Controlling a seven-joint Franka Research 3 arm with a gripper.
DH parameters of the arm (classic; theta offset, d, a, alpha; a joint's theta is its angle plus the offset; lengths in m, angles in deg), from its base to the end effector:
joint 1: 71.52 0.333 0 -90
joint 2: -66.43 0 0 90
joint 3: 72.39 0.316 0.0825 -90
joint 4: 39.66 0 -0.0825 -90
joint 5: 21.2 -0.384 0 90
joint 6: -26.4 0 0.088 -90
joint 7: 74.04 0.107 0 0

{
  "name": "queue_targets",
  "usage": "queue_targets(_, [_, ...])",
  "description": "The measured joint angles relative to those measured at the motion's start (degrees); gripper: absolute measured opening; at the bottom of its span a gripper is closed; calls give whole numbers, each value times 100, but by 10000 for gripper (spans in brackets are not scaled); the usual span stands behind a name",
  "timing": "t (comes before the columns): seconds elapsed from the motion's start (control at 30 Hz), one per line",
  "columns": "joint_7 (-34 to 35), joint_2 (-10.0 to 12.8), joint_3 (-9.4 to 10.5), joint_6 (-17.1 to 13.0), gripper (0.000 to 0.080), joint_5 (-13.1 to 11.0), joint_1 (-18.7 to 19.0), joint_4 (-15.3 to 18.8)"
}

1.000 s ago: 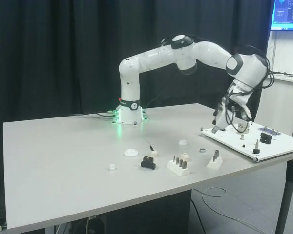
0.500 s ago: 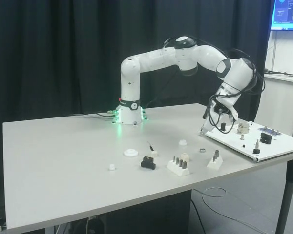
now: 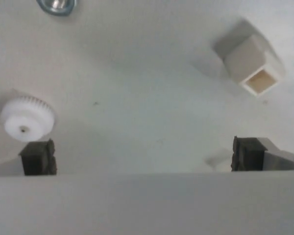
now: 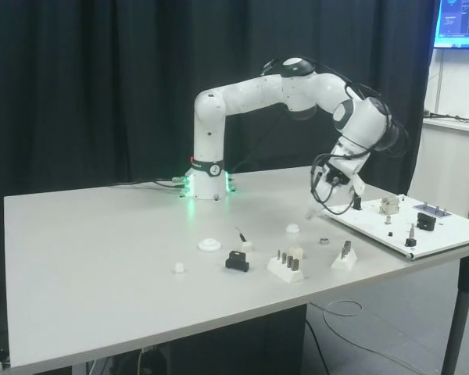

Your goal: Pick medium gear.

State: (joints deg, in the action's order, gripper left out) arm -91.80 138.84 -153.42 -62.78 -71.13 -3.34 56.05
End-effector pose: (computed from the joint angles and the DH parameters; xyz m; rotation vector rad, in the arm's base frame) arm 0.6129 0.0988 0.2582 2.7951 -0.1199 -0.4604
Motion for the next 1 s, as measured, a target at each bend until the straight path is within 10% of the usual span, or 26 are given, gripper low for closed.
queue_targets(1.0, [1283, -73, -277, -661, 800, -685, 1190, 1882])
